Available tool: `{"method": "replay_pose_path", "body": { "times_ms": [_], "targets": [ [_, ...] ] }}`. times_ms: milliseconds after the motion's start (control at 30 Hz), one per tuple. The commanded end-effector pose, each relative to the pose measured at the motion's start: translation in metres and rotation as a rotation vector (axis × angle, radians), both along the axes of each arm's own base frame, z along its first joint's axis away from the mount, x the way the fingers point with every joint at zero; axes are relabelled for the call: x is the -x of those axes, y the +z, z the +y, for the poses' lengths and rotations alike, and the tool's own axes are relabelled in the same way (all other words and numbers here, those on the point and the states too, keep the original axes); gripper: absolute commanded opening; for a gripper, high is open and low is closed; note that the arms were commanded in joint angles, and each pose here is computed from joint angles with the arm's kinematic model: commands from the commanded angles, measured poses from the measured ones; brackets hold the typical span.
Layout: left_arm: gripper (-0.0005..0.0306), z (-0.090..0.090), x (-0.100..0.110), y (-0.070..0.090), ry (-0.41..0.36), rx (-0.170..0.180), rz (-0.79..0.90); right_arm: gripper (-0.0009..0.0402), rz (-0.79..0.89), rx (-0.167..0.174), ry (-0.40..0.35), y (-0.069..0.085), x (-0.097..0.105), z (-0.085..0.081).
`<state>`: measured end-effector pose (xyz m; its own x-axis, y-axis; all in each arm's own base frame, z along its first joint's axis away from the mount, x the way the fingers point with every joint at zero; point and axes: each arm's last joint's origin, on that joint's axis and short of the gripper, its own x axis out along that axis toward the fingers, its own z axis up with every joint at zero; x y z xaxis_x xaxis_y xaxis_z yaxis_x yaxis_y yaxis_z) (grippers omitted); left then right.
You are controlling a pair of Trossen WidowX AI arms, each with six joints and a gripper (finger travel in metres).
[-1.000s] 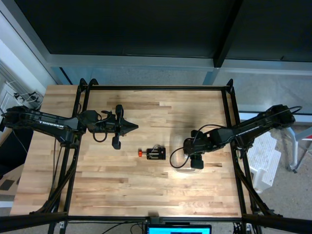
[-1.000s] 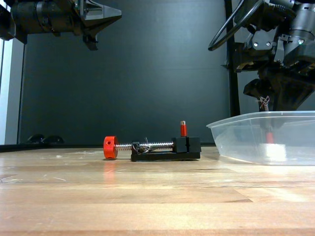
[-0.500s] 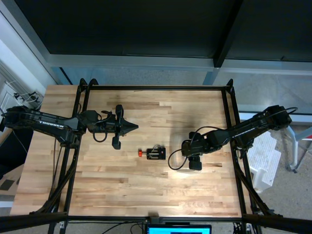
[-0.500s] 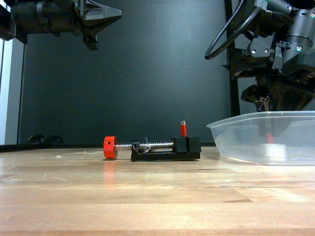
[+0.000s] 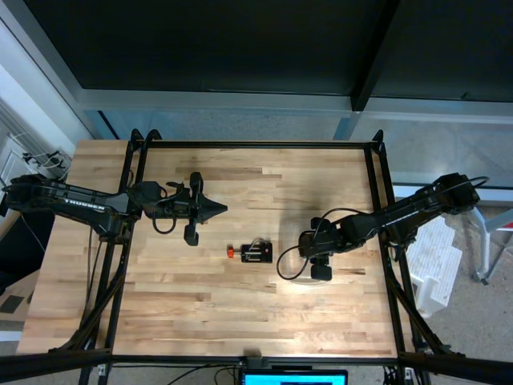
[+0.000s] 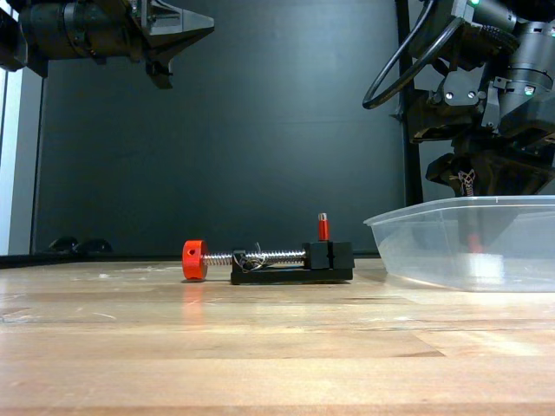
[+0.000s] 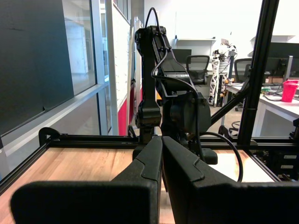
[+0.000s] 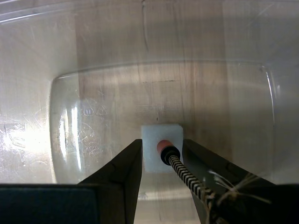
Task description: Pick the RCA connector and install on taskboard
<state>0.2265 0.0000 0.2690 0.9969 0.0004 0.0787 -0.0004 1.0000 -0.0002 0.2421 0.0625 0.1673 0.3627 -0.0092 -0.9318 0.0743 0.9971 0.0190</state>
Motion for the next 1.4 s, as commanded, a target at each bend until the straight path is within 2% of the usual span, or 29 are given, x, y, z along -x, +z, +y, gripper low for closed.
{"method": "replay_pose_path", "body": {
  "times_ms": [33, 567, 933, 1100, 1400],
  "targets": [
    [0.0000, 0.000, 0.000, 0.000, 0.000, 0.000, 0.000, 0.0097, -0.001, 0.000, 0.000, 0.000, 0.000, 0.000],
    [0.0000, 0.000, 0.000, 0.000, 0.000, 0.000, 0.000, 0.0001, -0.001, 0.000, 0.001, 0.000, 0.000, 0.000],
    [0.0000, 0.000, 0.000, 0.000, 0.000, 0.000, 0.000, 0.0004, -0.008, -0.002, 0.001, 0.003, 0.000, 0.001],
    [0.0000, 0.000, 0.000, 0.000, 0.000, 0.000, 0.001, 0.0004, -0.012, -0.002, 0.001, 0.011, 0.000, 0.000],
    [0.0000, 0.000, 0.000, 0.000, 0.000, 0.000, 0.001, 0.0004, -0.005, -0.001, 0.001, 0.042, 0.002, 0.000]
  ]
}}
